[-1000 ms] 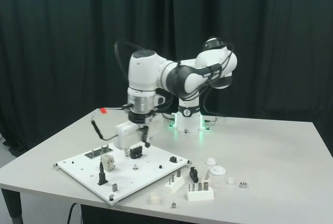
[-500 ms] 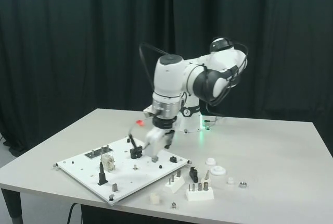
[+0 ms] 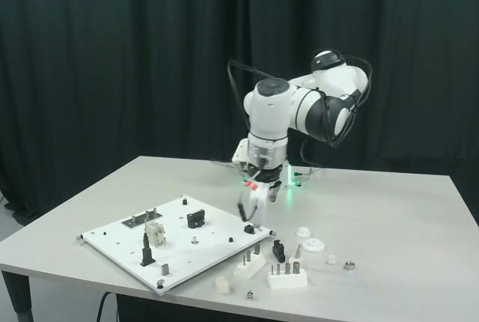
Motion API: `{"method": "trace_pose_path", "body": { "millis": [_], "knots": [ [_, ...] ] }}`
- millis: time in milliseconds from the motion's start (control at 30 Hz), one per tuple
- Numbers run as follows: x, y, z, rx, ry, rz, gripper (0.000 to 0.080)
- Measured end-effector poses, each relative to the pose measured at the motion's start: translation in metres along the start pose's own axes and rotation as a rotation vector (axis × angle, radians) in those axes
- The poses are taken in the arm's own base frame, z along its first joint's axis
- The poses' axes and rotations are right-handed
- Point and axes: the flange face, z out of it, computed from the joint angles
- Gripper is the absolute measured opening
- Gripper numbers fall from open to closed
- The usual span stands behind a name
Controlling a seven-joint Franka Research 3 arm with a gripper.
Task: Pick D-SUB.
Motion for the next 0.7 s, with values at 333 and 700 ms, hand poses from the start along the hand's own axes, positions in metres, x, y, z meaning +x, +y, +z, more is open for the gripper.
{"method": "trace_pose_path", "body": {
  "millis": [333, 700],
  "knots": [
    [0.005, 0.036, 0.005, 0.012, -0.006, -0.025, 0.08],
    [0.021, 0.059, 0.024, 0.11, -0.056, -0.054, 0.08]
  ]
}}
